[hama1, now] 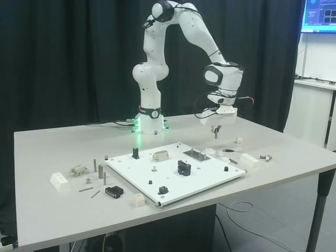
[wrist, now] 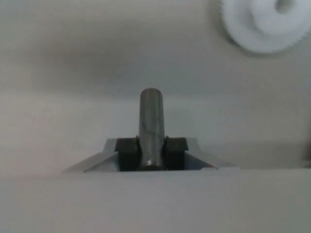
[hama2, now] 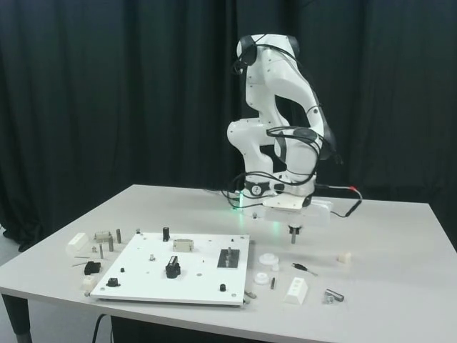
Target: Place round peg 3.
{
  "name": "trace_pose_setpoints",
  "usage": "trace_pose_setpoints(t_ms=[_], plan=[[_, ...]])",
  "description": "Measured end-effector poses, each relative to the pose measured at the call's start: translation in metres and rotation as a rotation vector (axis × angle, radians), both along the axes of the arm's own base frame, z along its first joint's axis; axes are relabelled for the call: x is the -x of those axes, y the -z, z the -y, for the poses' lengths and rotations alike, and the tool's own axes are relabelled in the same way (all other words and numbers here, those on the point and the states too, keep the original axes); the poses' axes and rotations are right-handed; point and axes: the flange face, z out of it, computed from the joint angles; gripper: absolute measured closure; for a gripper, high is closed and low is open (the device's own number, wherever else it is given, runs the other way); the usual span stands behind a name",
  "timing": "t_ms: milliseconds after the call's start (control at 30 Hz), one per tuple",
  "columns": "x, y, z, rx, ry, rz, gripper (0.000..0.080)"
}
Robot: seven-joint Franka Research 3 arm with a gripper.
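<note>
My gripper [wrist: 151,154] is shut on a grey round peg [wrist: 151,124], which points straight down from between the black pads. In the room views the gripper [hama1: 215,127] [hama2: 291,230] hangs a short way above the grey table, with the peg [hama1: 215,133] [hama2: 292,237] sticking out below it. It is just beyond the far right corner of the white board [hama1: 173,173] [hama2: 178,268]. A white gear [wrist: 266,22] lies on the table at the edge of the wrist view.
Small white gears [hama2: 268,259], a white block [hama2: 295,290], a small white cube [hama2: 344,257] and metal bits lie on the table right of the board. Upright pegs [hama1: 100,171] and a white block [hama1: 60,180] stand left of it. Black fixtures [hama1: 183,168] sit on the board.
</note>
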Motion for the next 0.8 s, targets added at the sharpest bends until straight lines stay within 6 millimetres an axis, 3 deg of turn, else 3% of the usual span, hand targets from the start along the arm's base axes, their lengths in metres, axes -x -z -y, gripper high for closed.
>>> trace_pose_setpoints(t_ms=[300, 800], plan=[[-0.003, 0.018, -0.016, 0.004, 0.002, 0.011, 0.0690], [-0.014, 0.035, -0.022, -0.003, 0.038, -0.010, 0.0690]])
